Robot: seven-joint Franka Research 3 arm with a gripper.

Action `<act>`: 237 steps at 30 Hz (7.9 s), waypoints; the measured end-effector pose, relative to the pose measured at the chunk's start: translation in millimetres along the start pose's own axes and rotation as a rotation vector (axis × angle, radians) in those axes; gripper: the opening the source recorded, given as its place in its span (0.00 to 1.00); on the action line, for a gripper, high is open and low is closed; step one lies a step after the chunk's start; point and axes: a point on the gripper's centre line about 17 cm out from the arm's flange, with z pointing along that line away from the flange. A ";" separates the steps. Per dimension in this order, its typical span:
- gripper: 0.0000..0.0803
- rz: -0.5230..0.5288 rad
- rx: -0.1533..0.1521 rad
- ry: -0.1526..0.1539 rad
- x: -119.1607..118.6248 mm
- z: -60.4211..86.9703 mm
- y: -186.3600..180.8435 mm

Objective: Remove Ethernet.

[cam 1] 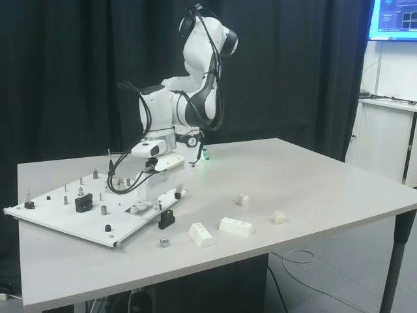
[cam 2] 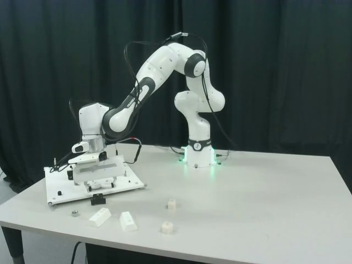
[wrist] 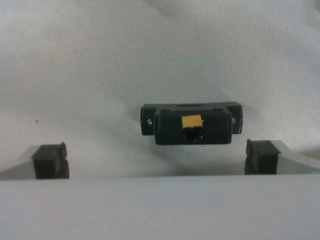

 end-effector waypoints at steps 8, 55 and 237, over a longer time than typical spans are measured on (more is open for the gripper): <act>0.99 -0.001 -0.002 0.000 0.8 0.0 0.0; 1.00 0.020 -0.089 -0.014 -15.8 -16.5 31.3; 1.00 -0.216 -0.063 -0.142 -365.5 -50.6 217.7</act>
